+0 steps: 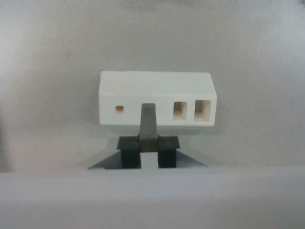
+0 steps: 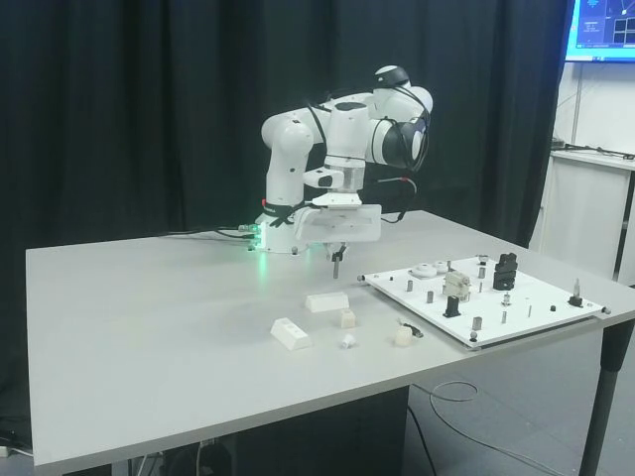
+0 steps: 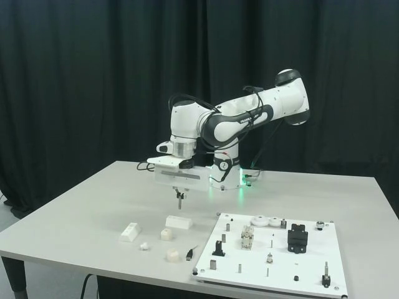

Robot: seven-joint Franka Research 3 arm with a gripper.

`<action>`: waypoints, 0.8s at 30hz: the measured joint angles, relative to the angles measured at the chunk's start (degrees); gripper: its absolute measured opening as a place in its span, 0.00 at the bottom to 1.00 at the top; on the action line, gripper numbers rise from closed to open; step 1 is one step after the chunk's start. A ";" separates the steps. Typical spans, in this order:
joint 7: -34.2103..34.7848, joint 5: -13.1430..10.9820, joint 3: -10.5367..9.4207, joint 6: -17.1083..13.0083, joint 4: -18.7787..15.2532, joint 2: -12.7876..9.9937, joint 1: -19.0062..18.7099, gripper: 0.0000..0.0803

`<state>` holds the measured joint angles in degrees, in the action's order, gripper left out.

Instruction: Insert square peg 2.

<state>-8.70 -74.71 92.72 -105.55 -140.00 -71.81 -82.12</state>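
**One grey peg pinched, block waiting below**

One square peg (image 1: 148, 125), grey, stiff and likely light, sits clamped between my black fingertips, gripper (image 1: 148, 151) narrowed on its upper end. I judge it smooth, so a firm hold high up keeps it plumb. Beneath hangs the white block (image 1: 157, 98) with its square holes, resting on the grey table (image 2: 149, 327).

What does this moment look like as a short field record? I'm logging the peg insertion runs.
arm: white Franka, reaching over the grey table
hand: shut on grey square peg
peg position: held above the table, over the white block with holes
block holes: three visible openings, none filled
other parts: second white block, small white pieces nearby
board: white assembly board with black fixtures
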 joint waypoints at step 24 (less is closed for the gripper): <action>0.71 -4.63 -0.02 0.05 5.03 0.47 -1.59 0.09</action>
<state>-7.98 -79.34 92.70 -105.50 -134.97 -71.34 -83.72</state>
